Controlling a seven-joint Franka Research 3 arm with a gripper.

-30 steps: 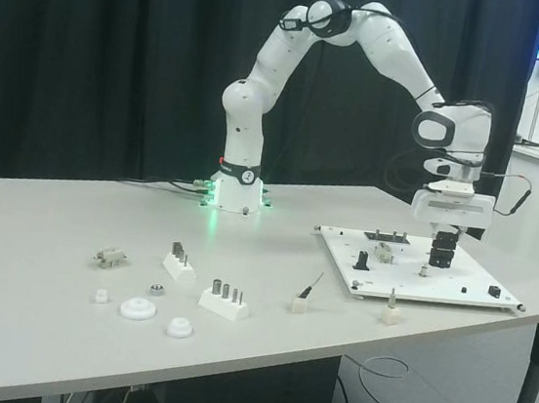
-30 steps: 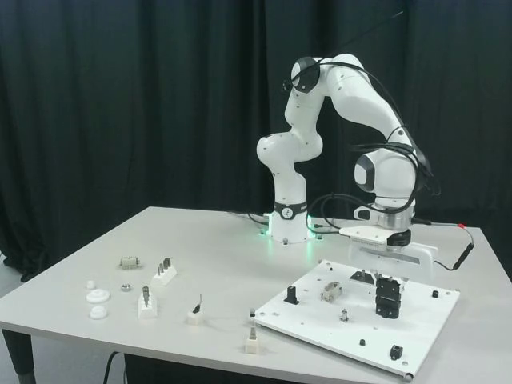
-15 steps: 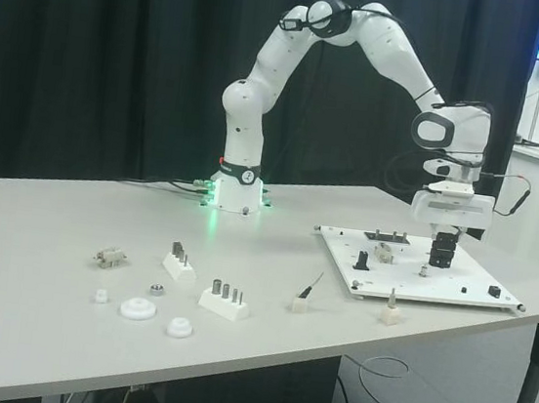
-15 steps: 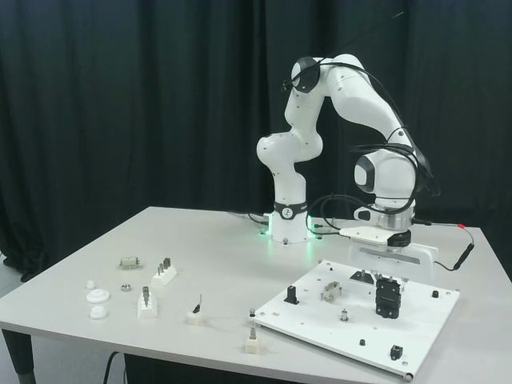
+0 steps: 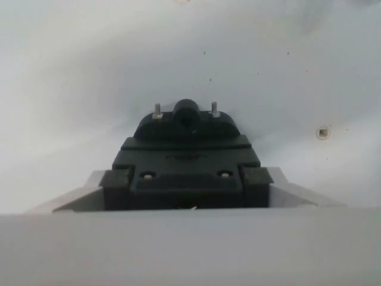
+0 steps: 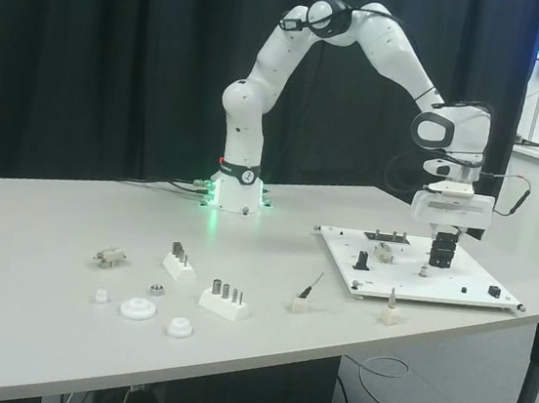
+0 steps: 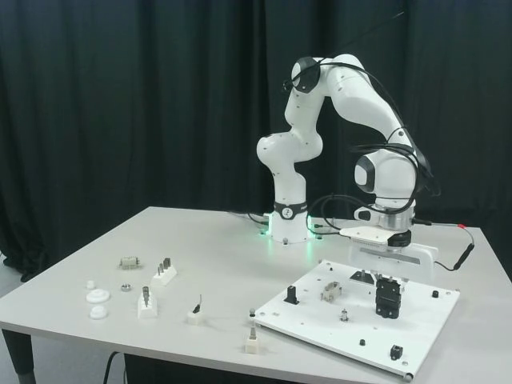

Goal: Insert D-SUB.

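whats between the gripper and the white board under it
The black D-SUB connector, gripped by the gripper over the white board; clearest in the second room view.

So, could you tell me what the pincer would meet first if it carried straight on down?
Probably the white board itself: the pincer points straight down over it, holding a black part, likely the D-SUB, that would touch first.

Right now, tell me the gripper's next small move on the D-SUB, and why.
Probably a short, straight press down. The gripper holds the black D-SUB connector low over the white board; whether it is fully seated cannot be told, so push gently before letting go.
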